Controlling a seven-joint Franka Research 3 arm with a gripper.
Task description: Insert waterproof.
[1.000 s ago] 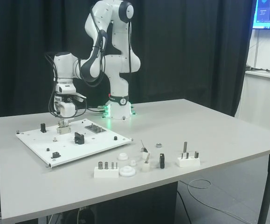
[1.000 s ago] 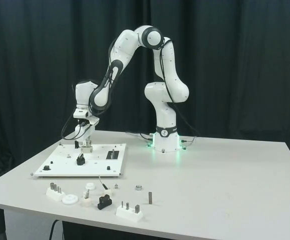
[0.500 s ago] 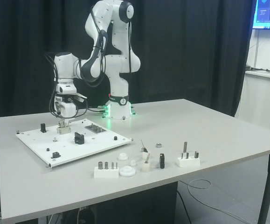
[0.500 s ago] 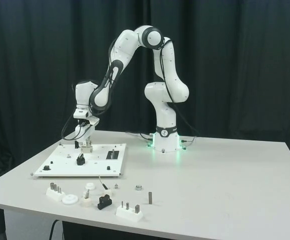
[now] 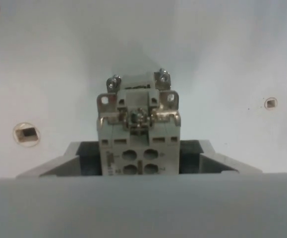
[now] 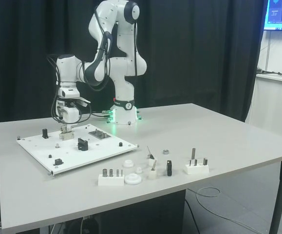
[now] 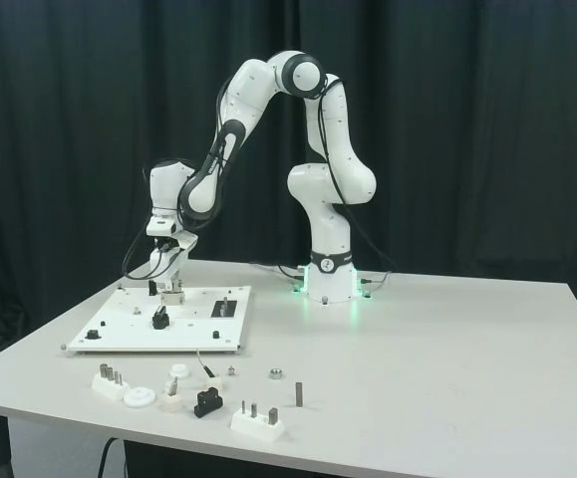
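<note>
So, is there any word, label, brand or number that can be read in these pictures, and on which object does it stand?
None can be read.
Wall screen: it shows some lines, too small to read.
Waterproof connector: faint marks beside its holes, too blurred to read.
White board: no text visible.

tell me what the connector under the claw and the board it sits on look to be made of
Connector: seemingly a grey moulded plastic body, matte, with shiny metal screws and clips on top that catch the light. Board: smooth, flat, white, with small drilled holes; plastic or painted metal, hard to tell.

No text, label, brand, number or sign can be read anywhere, not even on the screen beyond the table.
</note>
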